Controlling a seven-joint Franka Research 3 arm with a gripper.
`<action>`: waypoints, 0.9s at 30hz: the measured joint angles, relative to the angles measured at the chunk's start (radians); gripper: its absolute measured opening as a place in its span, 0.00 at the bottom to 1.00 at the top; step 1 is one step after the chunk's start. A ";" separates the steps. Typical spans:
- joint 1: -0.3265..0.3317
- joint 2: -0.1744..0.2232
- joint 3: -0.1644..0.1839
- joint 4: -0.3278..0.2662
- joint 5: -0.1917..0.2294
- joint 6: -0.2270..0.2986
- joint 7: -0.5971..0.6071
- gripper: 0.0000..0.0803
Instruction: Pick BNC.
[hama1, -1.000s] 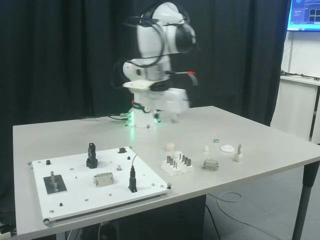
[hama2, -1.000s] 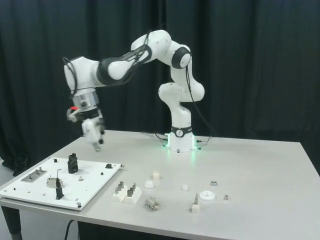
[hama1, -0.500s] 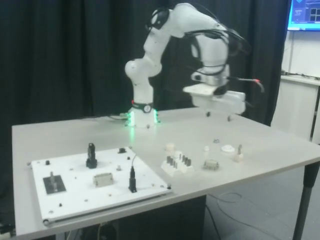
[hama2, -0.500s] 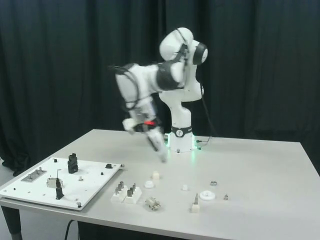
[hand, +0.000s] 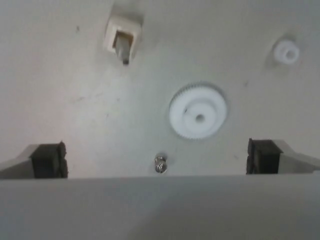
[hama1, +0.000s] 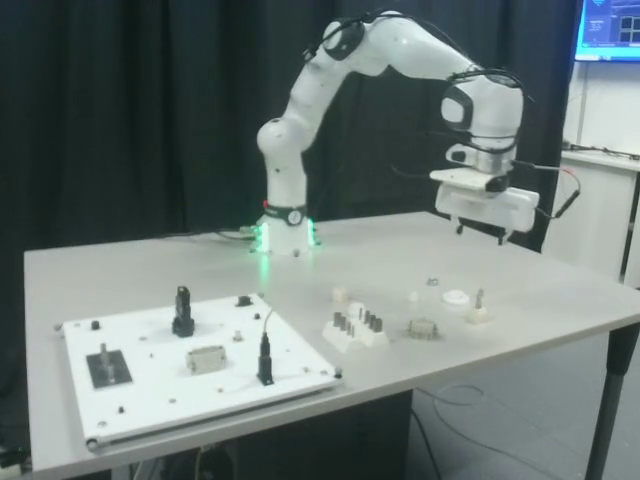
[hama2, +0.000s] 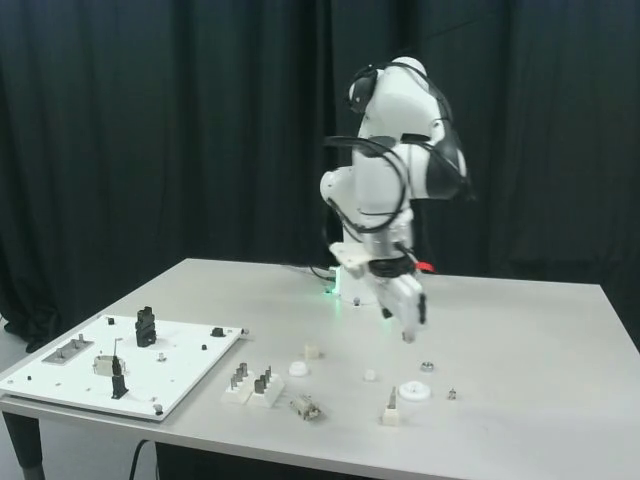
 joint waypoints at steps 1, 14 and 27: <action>0.013 0.000 0.000 -0.006 -0.007 0.008 0.014 1.00; 0.125 0.000 0.000 -0.105 -0.043 0.150 0.097 1.00; 0.193 0.001 0.006 -0.212 -0.042 0.311 0.127 1.00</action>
